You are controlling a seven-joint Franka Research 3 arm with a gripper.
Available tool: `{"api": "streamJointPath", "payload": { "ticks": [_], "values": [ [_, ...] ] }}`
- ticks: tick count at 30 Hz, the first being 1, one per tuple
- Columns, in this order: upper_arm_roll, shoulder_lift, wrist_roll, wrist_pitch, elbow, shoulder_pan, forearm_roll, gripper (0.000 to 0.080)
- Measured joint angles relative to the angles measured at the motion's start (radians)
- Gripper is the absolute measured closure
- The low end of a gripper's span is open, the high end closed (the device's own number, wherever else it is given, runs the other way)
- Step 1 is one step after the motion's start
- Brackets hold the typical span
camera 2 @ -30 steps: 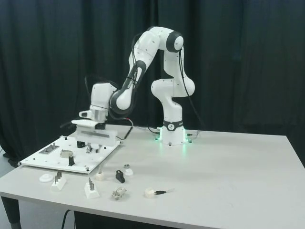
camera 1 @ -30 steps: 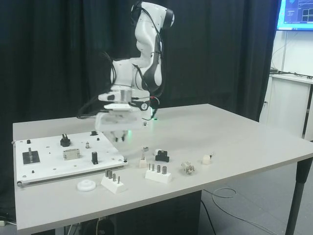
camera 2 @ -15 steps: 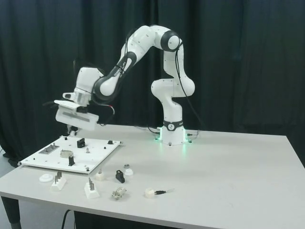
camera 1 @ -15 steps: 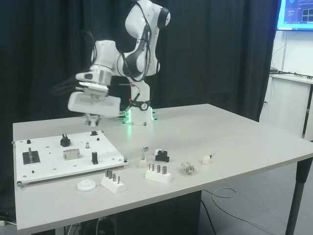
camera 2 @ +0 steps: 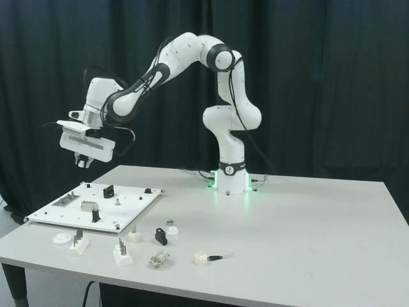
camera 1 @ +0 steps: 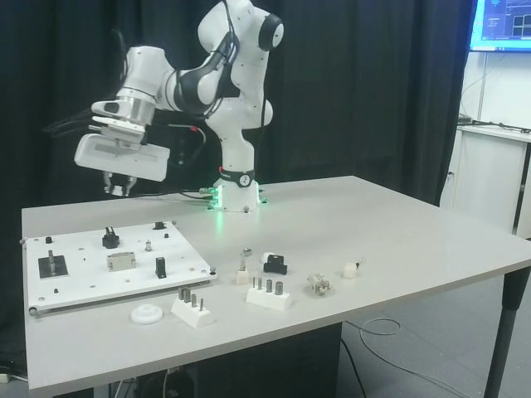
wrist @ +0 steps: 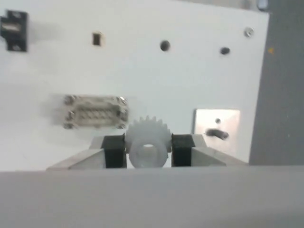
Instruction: Insert small gear.
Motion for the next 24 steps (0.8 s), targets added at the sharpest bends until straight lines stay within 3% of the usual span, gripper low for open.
{"api": "streamJointPath", "payload": {
  "ticks": [9,24],
  "values": [
    [0.051,0.053,-0.013,-0.048,0.064,-0.097,0.006,0.0601],
    [0.231,0.155,-0.048,-0.056,0.182,-0.341,0.034,0.0601]
  ]
}}
